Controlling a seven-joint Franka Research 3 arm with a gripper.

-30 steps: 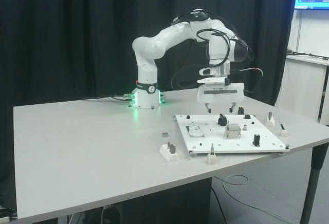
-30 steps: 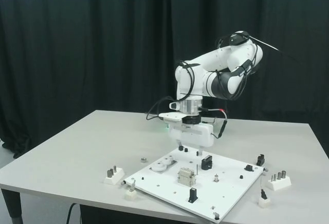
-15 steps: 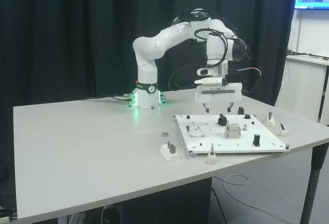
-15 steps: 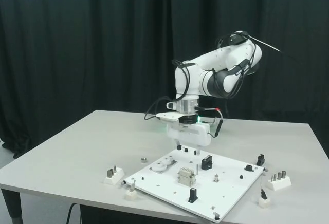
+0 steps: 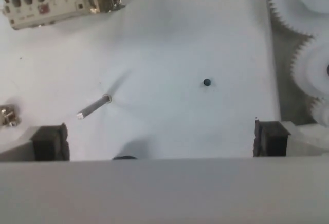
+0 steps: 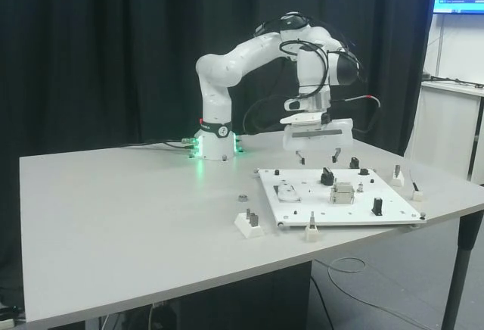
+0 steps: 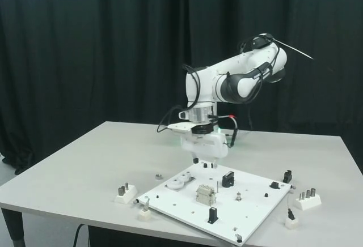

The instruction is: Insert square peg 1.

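Observation:
My gripper [image 6: 318, 156] [image 7: 205, 162] hangs open over the far side of the white board [image 6: 393, 203] [image 7: 252, 212], with nothing between its fingers. In the wrist view the black fingertips [image 5: 50, 142] stand wide apart above the bare board [image 5: 169, 39]. A small white holder [image 6: 249, 223] [image 7: 124, 194] with grey pegs stands on the table off the board, well away from the gripper. A second white holder with pegs [image 7: 307, 197] sits on the table by the board's other side. I cannot tell which peg is square peg 1.
On the board are a grey connector block [image 6: 342, 192] [image 7: 206, 194] [image 5: 56, 0], white gears [image 7: 180, 180] [image 5: 303, 8], a thin pin [image 5: 92, 107] and several black parts. A small ring [image 6: 242, 197] lies on the grey table. The arm's base [image 6: 215, 144] glows green.
The gripper has risen slightly and drifted along the board's far side towards the arm's base and the gears. It stays open and holds nothing.

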